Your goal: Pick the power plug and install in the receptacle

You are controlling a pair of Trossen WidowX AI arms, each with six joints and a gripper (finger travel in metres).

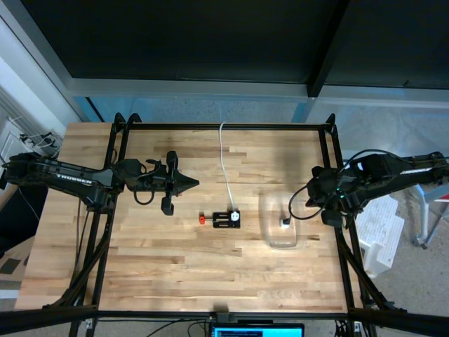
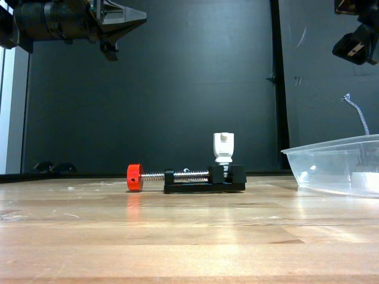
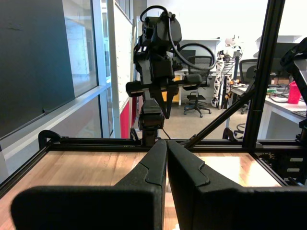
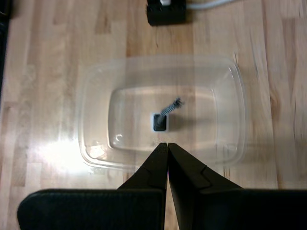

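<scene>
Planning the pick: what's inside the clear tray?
One small pale square piece, dark-centred, with a coiled lead; its underside is hidden. Right claw hovers shut above the tray; left claw hangs shut over the table, left side.

Robotics lab: wooden tabletop [image 1: 175,267] in black frame [image 1: 224,126]; office chairs [image 3: 196,98], cluttered workbench [image 3: 283,103] and glass partitions [image 3: 79,57] beyond.

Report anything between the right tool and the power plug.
Nothing visible: the right tool, shut, hovers above the power plug in the open clear tray. The left tool, shut, hangs at left above the table.
</scene>
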